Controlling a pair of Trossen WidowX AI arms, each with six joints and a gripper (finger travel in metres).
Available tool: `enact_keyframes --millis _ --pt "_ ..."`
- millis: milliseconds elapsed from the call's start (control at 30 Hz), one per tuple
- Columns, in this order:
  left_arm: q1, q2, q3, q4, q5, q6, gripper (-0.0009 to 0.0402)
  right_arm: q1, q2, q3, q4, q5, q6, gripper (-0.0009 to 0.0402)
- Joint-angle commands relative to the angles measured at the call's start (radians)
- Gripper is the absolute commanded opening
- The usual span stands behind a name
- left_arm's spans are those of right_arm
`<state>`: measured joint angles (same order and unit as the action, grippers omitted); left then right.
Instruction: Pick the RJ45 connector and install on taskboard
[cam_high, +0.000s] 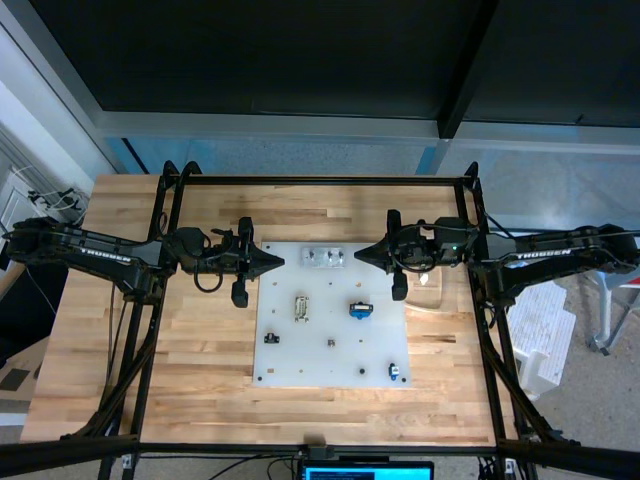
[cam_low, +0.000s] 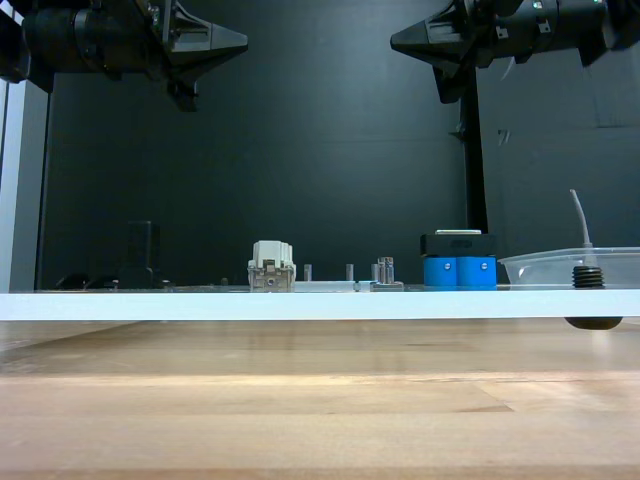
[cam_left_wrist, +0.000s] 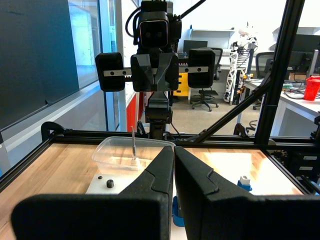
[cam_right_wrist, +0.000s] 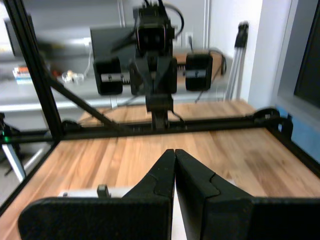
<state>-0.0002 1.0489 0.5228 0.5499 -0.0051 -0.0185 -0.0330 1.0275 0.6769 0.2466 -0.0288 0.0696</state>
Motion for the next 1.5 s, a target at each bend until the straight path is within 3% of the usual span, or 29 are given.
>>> enact_keyframes --millis 33,567,967,1167,1300,1500 --pt "0.000 0.000 0.000 0.000 0.000 0.000 0.0000 0.000 -0.001 0.055 -0.134 -0.019 0.004 0.0000" --pt "0.000 0.000 0.000 0.000 0.000 0.000 0.0000 0.000 -0.004 0.300 -0.829 -0.017 0.063 0.0000" --pt "0.000 0.000 0.000 0.000 0.000 0.000 0.0000 -0.007 -0.076 0.320 -1.126 -0.025 0.105 0.0000" --pt "0.000 0.000 0.000 0.000 0.000 0.000 0.0000 -0.063 -0.097 0.364 -1.321 -0.035 0.085 0.0000" --pt "0.000 0.000 0.000 0.000 0.000 0.000 0.0000 -0.116 -0.099 0.379 -1.415 -0.106 0.043 0.0000" --pt "0.000 0.000 0.000 0.000 0.000 0.000 0.0000 -0.194 -0.103 0.378 -1.543 -0.105 -0.061 0.0000"
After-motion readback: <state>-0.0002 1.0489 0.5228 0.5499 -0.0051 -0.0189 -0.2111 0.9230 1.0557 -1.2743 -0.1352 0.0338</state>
